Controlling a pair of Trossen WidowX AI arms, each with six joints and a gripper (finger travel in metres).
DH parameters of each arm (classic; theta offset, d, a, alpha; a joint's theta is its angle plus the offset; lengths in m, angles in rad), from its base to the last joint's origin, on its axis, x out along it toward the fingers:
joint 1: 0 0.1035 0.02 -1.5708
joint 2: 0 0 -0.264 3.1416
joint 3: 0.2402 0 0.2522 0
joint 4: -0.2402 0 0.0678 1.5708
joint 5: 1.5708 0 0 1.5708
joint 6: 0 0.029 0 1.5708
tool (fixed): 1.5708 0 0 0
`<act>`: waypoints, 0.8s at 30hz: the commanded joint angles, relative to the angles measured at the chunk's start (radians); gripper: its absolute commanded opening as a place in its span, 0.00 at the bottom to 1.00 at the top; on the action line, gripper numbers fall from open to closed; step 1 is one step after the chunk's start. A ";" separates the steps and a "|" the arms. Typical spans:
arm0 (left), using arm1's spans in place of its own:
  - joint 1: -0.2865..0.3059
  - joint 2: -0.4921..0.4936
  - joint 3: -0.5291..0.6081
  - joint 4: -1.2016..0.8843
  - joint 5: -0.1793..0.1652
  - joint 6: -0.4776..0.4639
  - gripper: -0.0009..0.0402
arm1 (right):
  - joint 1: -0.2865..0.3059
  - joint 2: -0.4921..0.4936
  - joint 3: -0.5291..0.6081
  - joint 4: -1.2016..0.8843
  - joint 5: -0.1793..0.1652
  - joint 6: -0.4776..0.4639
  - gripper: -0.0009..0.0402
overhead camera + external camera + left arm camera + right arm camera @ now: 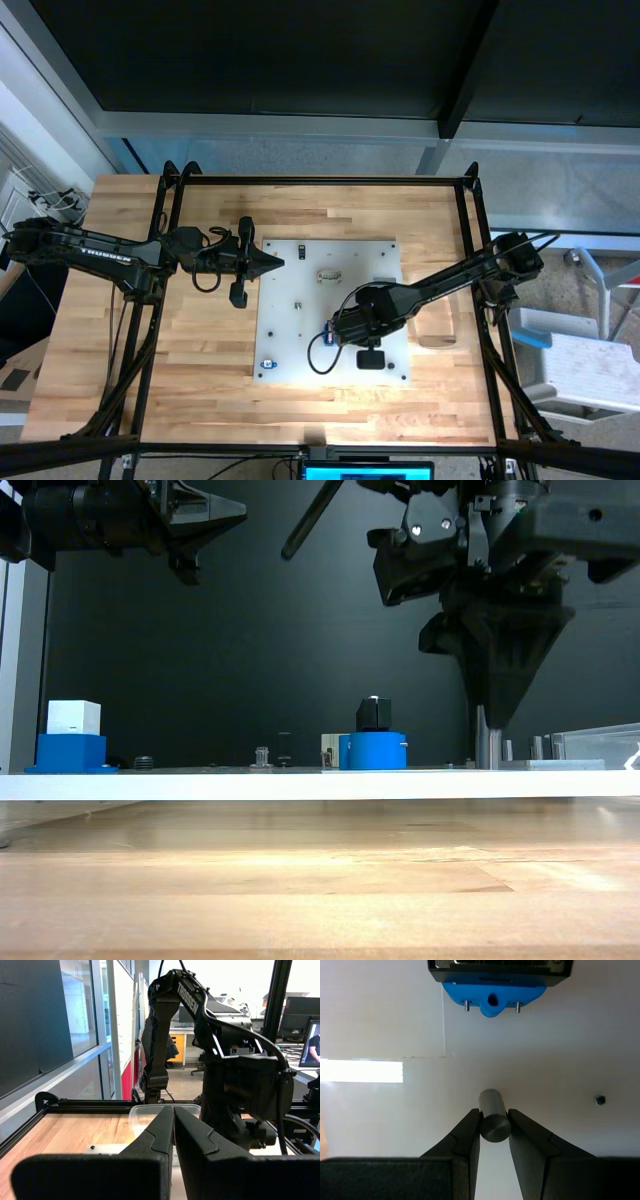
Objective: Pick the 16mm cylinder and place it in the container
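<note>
Our right pincer [494,1127] clamps the 16mm cylinder [493,1116], standing on the white board [580,1050], across its round sides (stiff, slick metal, we judge), while our left pincer [173,1125] hangs closed above the board's left edge.

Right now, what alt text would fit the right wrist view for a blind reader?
The right gripper clasps the 16mm cylinder, upright on the white board, a blue part beyond. Unseen here, the left gripper hangs shut above the board's left edge.
</note>
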 commanded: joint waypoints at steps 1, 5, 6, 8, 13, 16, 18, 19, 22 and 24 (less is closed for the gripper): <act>0.000 0.000 0.000 0.000 0.000 0.000 0.02 | 0.000 -0.021 0.001 -0.010 0.002 0.000 0.08; 0.000 0.000 0.000 0.000 0.000 0.000 0.02 | 0.000 -0.052 0.001 -0.015 0.003 0.000 0.08; 0.000 0.000 0.000 0.000 0.000 0.000 0.02 | 0.000 -0.061 0.001 -0.018 0.003 0.000 0.08; 0.000 0.000 0.000 0.000 0.000 0.000 0.02 | 0.000 -0.082 0.001 -0.024 0.003 0.002 0.08; 0.000 0.000 0.000 0.000 0.000 0.000 0.02 | 0.000 -0.129 0.001 -0.056 0.005 0.021 0.08; 0.000 0.000 0.000 0.000 0.000 0.000 0.02 | 0.000 -0.158 0.001 -0.084 0.005 0.036 0.08; 0.000 0.000 0.000 0.000 0.000 0.000 0.02 | 0.001 -0.175 0.001 -0.096 0.008 0.050 0.08; 0.000 0.000 0.000 0.000 0.000 0.000 0.02 | 0.001 -0.185 0.001 -0.102 0.008 0.054 0.08; 0.000 0.000 0.000 0.000 0.000 0.000 0.02 | 0.002 -0.209 0.001 -0.132 0.012 0.060 0.08; 0.000 0.000 0.000 0.000 0.000 0.000 0.02 | 0.003 -0.230 -0.001 -0.153 0.012 0.073 0.08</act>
